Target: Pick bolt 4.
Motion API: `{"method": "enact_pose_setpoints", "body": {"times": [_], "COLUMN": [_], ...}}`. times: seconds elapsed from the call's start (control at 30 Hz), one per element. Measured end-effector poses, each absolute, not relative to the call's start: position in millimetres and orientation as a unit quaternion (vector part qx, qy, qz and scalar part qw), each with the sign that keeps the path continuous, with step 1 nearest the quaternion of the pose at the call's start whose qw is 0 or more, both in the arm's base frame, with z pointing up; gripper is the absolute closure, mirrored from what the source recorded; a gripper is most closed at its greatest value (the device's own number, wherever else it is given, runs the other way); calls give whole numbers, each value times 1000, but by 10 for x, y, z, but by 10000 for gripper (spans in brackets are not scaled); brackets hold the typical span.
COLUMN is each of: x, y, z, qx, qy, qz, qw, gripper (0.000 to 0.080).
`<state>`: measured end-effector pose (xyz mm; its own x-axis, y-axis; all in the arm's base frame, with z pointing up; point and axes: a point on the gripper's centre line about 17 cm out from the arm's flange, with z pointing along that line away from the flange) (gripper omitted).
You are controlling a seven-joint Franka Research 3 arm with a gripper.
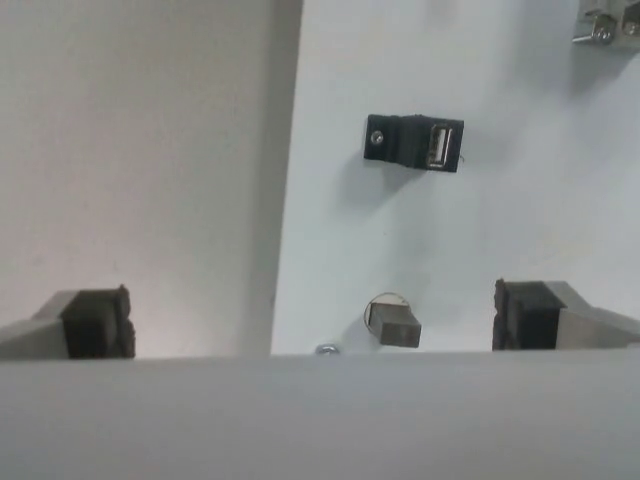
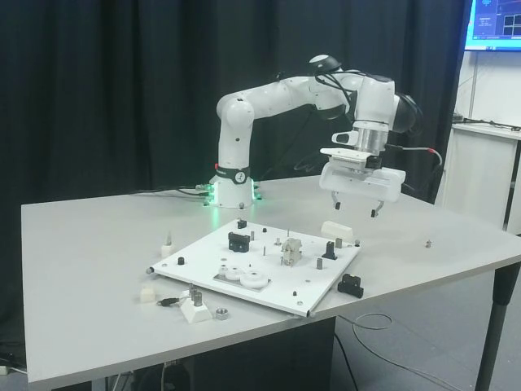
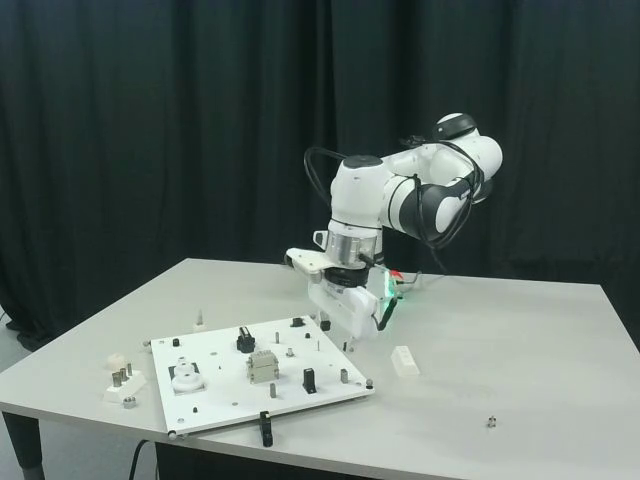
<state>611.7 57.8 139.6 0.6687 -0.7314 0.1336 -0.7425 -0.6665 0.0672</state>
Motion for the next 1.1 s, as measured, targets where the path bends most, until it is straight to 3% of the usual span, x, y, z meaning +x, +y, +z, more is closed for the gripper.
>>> {"method": "enact_pose_setpoints", "body": {"times": [1.1], "x": [6300], "y": [258], "z": [1474], "qx": [901], "qy": [-427], "qz": [58], "qw": [58], "gripper": [3]}}
